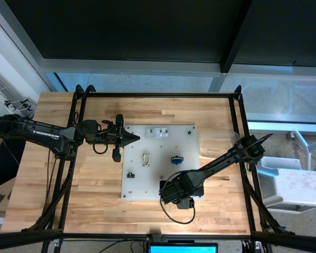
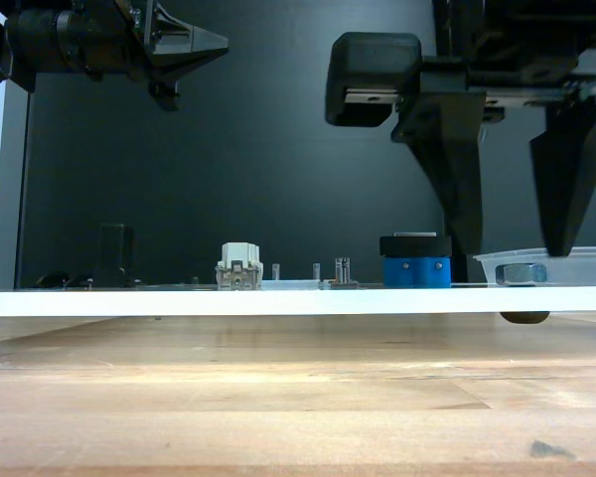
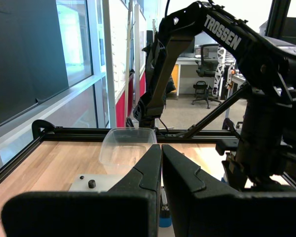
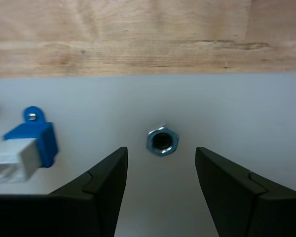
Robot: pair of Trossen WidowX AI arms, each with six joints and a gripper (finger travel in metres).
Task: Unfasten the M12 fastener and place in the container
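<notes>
The M12 fastener (image 4: 162, 141), a small silver hex nut, sits low on the white board (image 4: 246, 113), not in the container. In the low view the fastener (image 2: 521, 273) rests at board level on its stud, hiding the ribs. My right gripper (image 4: 161, 148) hangs just above it, open, one finger on each side and neither touching; it shows the same way in the low view (image 2: 512, 253) and reaches over the board's near right part (image 1: 175, 194). The clear container (image 2: 576, 260) stands behind the nut, and the left wrist camera sees it (image 3: 128, 145) too. My left gripper (image 1: 132, 138) is parked high at the board's left edge, shut and holding nothing.
On the board are a blue-and-black part (image 1: 176, 159), a white connector (image 1: 146, 159), a small black piece (image 1: 130, 174) and a clear block with pins (image 1: 158, 133). A black frame (image 1: 237, 105) rings the wooden table. A blue connector (image 4: 32, 143) lies beside my right gripper.
</notes>
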